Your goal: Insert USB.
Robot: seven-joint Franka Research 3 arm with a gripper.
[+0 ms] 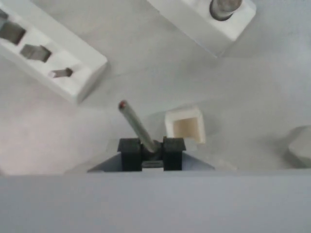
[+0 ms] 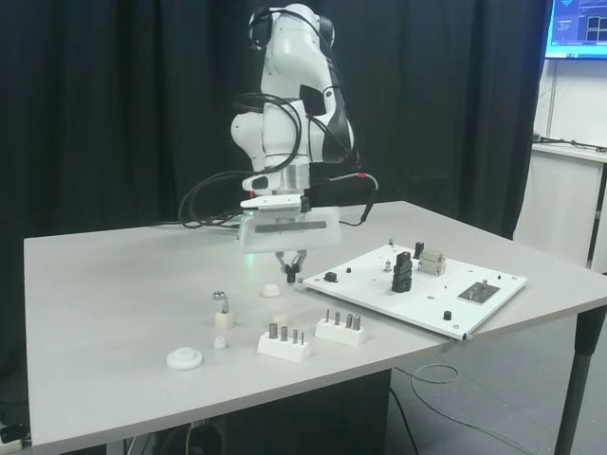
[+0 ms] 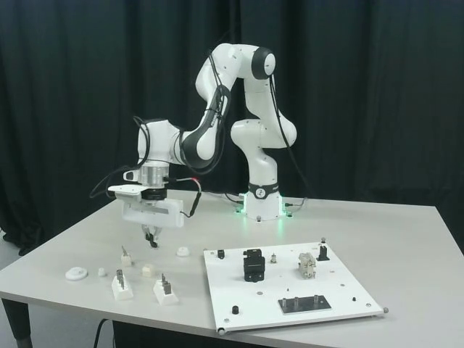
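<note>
My gripper (image 1: 152,154) is shut on a thin grey metal pin (image 1: 138,127), not on a USB plug. The pin slants away from the black fingers (image 1: 130,153) and its tip hangs above the table. A small white square holder (image 1: 184,125) with a hollow top stands on the table right beside the pin. In the room views the gripper (image 2: 289,268) (image 3: 151,239) hovers low over the table, left of the white board (image 2: 417,294) (image 3: 290,286). A black block (image 2: 402,273) (image 3: 253,264) stands on that board. I cannot make out a USB plug.
Two white blocks with pegs (image 2: 284,343) (image 2: 341,329) stand near the front edge; the wrist view shows a slotted block (image 1: 48,53) and a peg block (image 1: 214,19). A white disc (image 2: 184,358), a peg holder (image 2: 223,313) and a white cap (image 2: 270,290) lie nearby.
</note>
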